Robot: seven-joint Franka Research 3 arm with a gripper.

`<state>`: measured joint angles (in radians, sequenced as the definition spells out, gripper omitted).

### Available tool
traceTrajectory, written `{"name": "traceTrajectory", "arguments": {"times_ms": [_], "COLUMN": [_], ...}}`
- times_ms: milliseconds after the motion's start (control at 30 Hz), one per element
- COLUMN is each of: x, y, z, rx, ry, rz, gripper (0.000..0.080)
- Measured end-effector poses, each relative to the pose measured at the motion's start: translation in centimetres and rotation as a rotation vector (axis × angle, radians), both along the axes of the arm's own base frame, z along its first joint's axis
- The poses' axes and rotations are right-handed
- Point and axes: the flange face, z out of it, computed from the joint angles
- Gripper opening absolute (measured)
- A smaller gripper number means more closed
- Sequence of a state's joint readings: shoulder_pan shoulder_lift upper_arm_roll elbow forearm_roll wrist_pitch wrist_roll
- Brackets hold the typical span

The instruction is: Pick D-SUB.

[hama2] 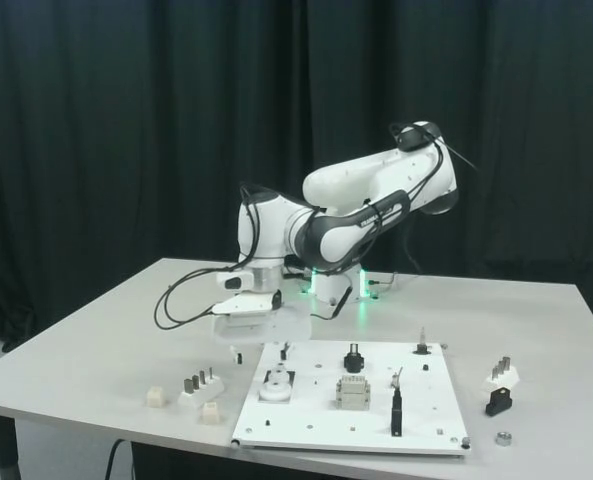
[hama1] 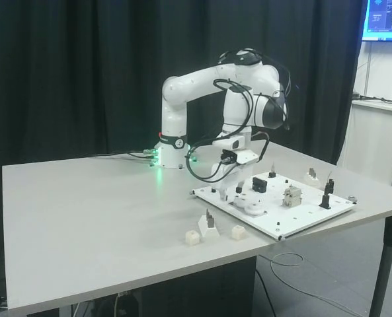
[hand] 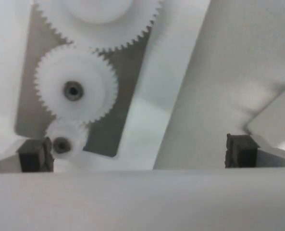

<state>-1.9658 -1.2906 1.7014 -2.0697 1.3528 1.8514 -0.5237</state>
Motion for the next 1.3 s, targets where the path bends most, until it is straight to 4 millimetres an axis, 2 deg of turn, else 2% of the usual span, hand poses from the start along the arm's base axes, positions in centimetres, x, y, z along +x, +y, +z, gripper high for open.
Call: {"name": "traceTrajectory", "arguments": {"times_ms": [600,1300], "x": [-0.2,-0.2], "y": [1.6,1.3], "z": [2.7,4.2], "rx": [0.033,0.036], "ry": [0.017,0.009], "rz": [-0.020,-0.027], "gripper": [0.0800,0.0800]}}
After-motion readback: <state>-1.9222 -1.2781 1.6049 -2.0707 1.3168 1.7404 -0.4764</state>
